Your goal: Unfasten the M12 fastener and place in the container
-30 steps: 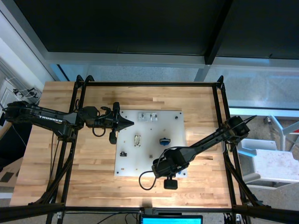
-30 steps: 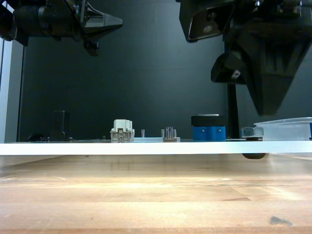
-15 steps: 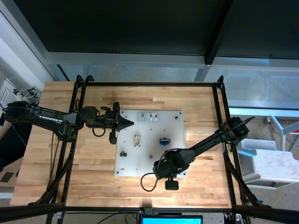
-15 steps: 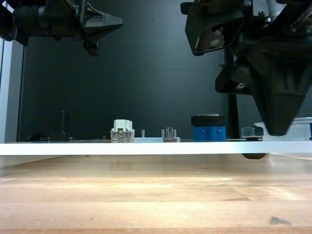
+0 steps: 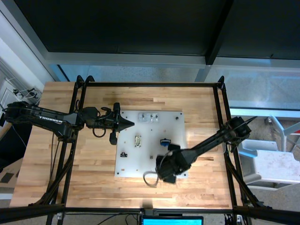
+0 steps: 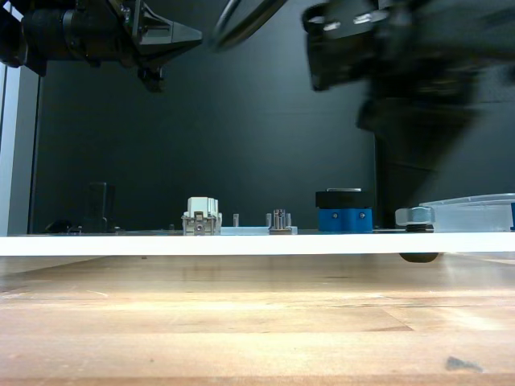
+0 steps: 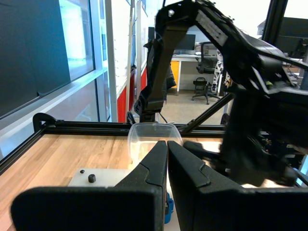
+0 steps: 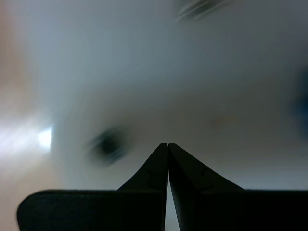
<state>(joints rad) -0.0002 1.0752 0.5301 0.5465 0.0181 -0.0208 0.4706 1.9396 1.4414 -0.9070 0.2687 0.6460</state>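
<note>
Low view: nut (image 6: 414,215) under right gripper (image 8: 168,144), jaws together; left gripper (image 6: 195,34) upper-left

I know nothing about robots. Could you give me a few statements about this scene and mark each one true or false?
1. Both end effectors are shut. True: the left end effector, raised over the white board's far left edge, and the right end effector, above its near right part, each have fingers pressed together.
2. The right end effector grips the silver nut. False: its fingers hold nothing, and the silver nut sits down at board level.
3. The clear container stands at the board's left. False: the clear container is at the right.
4. A blue block with a black top stands on the board. True.
</note>
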